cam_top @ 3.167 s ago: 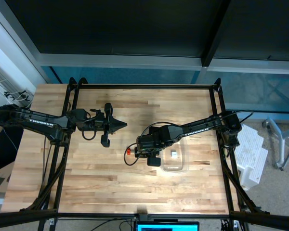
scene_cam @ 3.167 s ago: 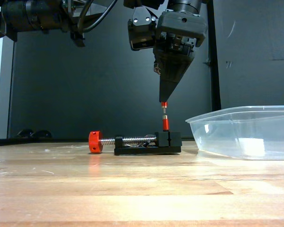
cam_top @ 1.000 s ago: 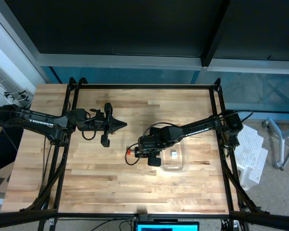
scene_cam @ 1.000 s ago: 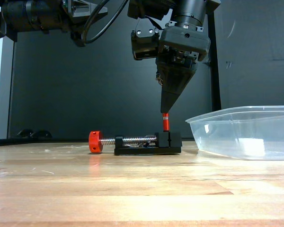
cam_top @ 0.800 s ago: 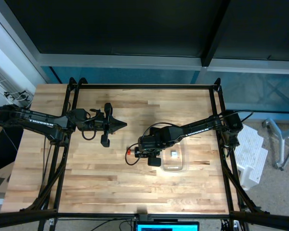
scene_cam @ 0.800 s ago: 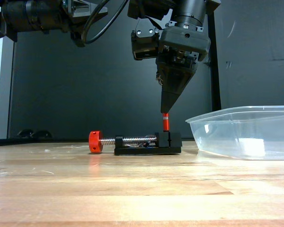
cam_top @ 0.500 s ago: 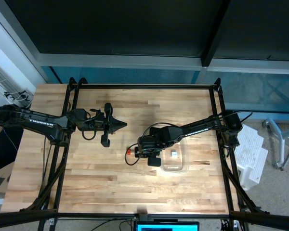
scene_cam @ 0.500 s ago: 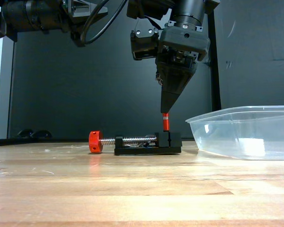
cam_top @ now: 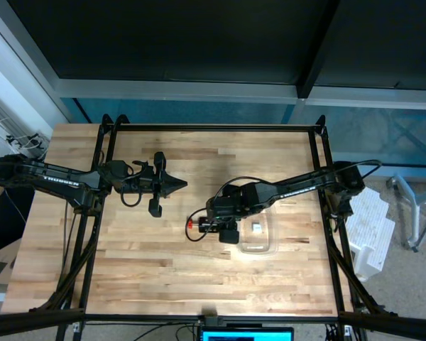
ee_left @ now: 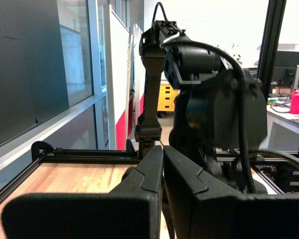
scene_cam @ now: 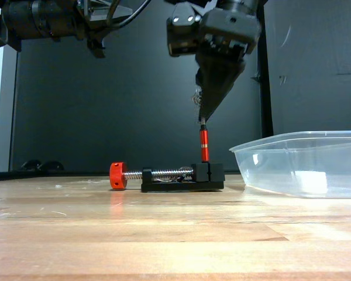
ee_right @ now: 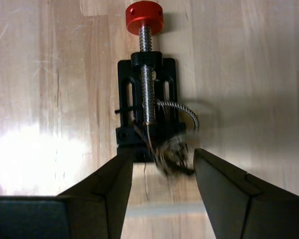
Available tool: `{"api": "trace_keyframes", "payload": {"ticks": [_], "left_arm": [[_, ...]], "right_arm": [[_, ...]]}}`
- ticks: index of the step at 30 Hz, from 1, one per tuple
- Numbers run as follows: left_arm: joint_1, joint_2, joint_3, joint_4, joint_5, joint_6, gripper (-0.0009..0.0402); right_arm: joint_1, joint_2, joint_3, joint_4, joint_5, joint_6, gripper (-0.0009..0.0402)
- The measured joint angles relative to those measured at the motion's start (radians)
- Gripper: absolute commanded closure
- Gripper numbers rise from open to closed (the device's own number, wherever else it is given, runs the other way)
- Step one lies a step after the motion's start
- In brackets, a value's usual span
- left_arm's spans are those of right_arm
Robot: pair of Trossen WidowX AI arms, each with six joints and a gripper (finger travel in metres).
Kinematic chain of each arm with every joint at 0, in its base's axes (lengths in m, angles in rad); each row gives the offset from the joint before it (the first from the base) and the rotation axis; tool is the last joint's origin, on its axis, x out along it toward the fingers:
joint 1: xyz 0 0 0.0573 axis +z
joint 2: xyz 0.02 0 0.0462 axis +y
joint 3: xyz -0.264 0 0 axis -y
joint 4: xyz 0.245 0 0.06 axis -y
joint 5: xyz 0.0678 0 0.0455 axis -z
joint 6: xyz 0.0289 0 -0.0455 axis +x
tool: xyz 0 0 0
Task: Pick the rca connector and install on the hub
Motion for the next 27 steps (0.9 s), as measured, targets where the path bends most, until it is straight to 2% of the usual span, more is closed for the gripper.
{"api": "trace_keyframes", "payload": {"ticks": [9, 17, 27], "left_arm": [[0.000, 0.000, 0.000, 0.000, 0.000, 0.000, 0.0393], [0.000, 0.000, 0.000, 0.000, 0.000, 0.000, 0.0393], [0.000, 0.000, 0.000, 0.000, 0.000, 0.000, 0.0393]], "right_arm": [[0.010, -0.092, -0.060, -0.003, 0.000, 0.017, 0.0206], [0.016, -0.185, -0.159, 0.021, 0.000, 0.019, 0.0206], [0.017, -0.239, -0.239, 0.053, -0.001, 0.021, 0.0232]]}}
